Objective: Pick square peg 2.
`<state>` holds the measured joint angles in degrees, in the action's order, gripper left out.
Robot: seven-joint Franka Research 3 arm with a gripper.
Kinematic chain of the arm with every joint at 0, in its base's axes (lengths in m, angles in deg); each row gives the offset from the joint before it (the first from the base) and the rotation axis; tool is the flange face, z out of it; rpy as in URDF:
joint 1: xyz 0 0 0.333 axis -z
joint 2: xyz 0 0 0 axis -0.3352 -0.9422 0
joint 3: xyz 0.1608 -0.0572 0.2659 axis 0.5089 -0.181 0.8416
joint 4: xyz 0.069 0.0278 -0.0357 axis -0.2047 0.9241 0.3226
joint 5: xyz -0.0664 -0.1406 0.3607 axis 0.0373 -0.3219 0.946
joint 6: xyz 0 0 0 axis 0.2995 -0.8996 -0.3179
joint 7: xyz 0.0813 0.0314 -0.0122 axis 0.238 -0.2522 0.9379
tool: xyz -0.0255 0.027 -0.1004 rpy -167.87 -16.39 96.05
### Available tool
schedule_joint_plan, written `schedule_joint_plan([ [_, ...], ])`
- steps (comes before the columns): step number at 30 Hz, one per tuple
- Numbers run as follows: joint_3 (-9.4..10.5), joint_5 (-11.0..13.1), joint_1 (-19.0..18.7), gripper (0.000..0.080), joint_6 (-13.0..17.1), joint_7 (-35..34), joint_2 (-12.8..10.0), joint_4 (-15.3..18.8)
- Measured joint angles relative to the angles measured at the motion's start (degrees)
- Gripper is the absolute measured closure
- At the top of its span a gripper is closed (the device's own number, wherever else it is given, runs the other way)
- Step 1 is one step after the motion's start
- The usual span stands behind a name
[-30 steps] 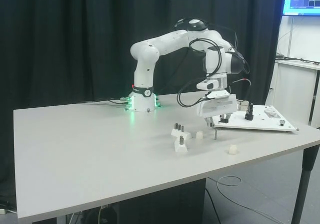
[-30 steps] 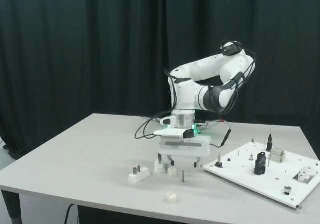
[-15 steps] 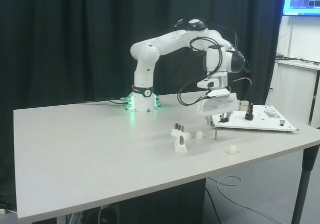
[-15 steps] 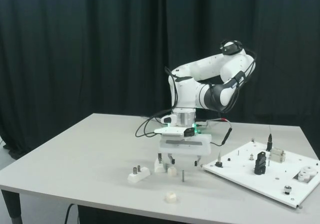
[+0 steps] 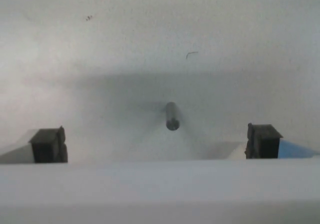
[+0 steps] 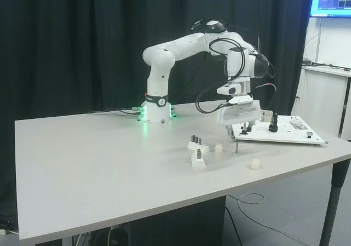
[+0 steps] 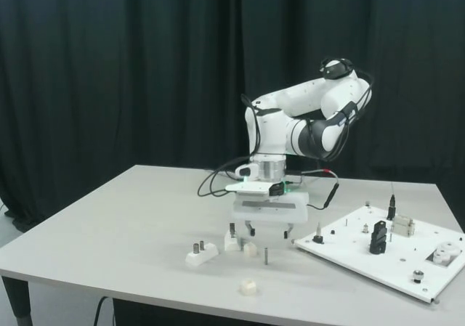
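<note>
Currently the tool hangs above the peg, fingers spread wide and empty. Peg stands upright on the desk, between the fingers, beside the white board. Step: approach. Next move needs a straight descent, then closing.

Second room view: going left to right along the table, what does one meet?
White block holding two upright grey pegs → small white cube near the table's front edge → thin grey peg standing upright on the table → white board carrying small black and grey parts.
</note>
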<state>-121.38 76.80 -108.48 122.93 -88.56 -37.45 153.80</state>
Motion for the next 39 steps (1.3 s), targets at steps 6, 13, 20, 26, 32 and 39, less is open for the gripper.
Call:
schedule_joint_plan([
  [6,-0.6,-0.4,-0.6,0.0003,0.0,0.0,0.0,0.1],
  [13,-1.4,-1.2,-1.4,0.0003,-0.4,0.0,0.0,0.3],
  [20,-2.63,-2.1,-2.5,0.0003,-1.2,0.0,0.0,1.1],
  [26,-3.63,-2.9,-3.1,0.0003,-2.0,0.6,0.0,1.4],
  [32,-4.26,-4.3,-3.3,0.0003,-2.4,3.6,0.0,1.4],
  [39,-4.86,-6.4,-3.5,0.0003,-3.2,7.3,0.0,1.9],
])
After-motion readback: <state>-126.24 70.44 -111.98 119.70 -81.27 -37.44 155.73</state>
